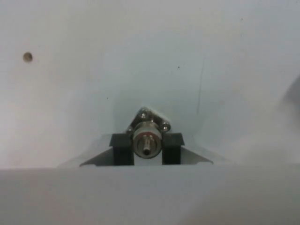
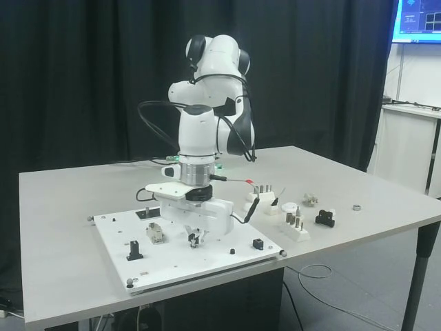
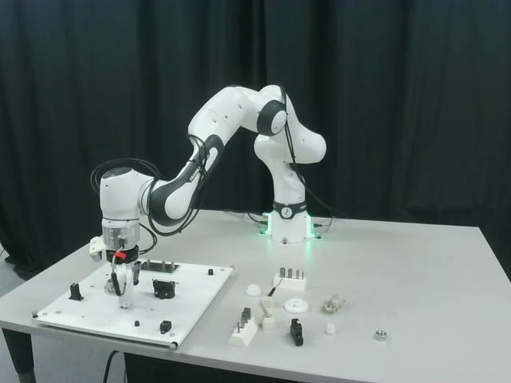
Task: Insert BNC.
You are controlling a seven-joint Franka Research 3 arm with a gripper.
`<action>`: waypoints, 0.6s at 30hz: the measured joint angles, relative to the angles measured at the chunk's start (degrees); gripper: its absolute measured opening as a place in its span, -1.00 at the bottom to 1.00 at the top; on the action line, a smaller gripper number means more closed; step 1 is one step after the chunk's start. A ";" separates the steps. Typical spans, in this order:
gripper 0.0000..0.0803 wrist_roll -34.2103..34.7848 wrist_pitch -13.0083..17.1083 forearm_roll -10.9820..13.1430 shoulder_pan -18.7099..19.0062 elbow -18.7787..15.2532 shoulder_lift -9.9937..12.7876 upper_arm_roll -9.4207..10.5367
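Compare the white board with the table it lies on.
The board is white, the table grey. The board is much smaller and lies on one end of the table. The board lies under the tool, which grips the BNC connector; the table bears the arm's base. Both are flat.

A robotics lab: black curtains [image 3: 399, 96] behind a grey table [image 3: 415, 271] bearing a white board [image 3: 96, 311].

A black curtain [image 3: 383, 96] hangs in heavy folds behind a grey table [image 3: 415, 263] on dark legs. At the room's edge stands a white cabinet [image 2: 411, 141], a lit screen [image 2: 417, 21] mounted on the wall above it.
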 joint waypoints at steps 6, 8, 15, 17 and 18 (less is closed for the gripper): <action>-0.69 0.00 0.00 0.98 -0.13 -0.08 0.00 -0.03; -0.69 0.00 0.00 1.37 -0.18 -0.10 0.00 -0.05; -0.69 1.23 -0.16 2.89 -0.21 -0.13 0.00 -0.28; -0.69 1.63 -0.22 3.22 -0.21 -0.13 0.00 -0.35; -0.69 1.87 -0.25 3.32 -0.21 -0.13 0.00 -0.37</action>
